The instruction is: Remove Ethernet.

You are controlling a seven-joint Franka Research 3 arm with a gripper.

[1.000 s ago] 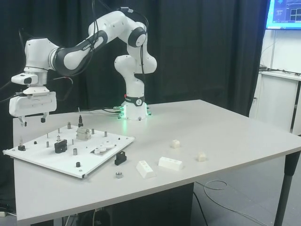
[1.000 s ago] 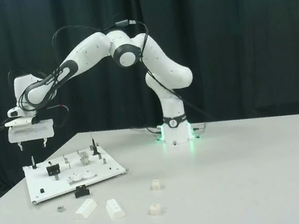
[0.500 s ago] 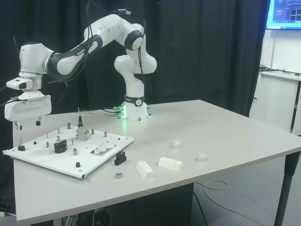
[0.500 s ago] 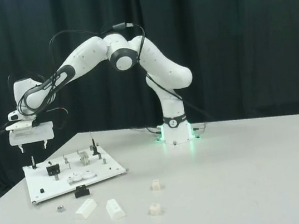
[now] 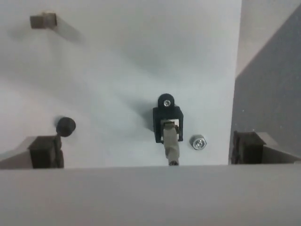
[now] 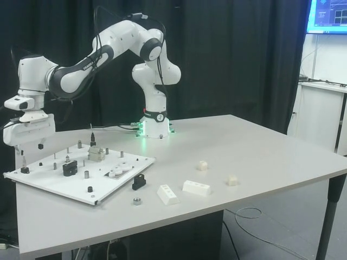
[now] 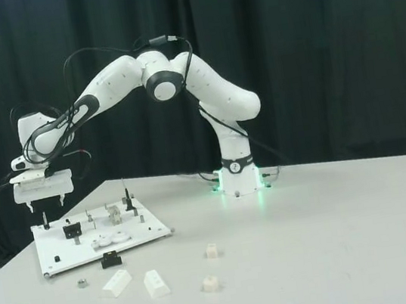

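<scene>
Pincer (image 6: 29,146) shifted above Ethernet plug (image 5: 170,143).

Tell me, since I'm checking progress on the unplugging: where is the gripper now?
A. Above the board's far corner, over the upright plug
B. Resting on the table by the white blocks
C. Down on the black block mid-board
A: the gripper hangs above the white board corner where the Ethernet plug stands in its black socket, not touching it.

Black curtains (image 7: 324,42) are hanging behind the grey tabletop (image 6: 260,151) and are covering the whole back wall. At the right side a white cabinet (image 6: 320,111) is standing, and above it a screen (image 6: 328,16) is glowing. A cable (image 6: 255,222) is lying on the floor.
</scene>
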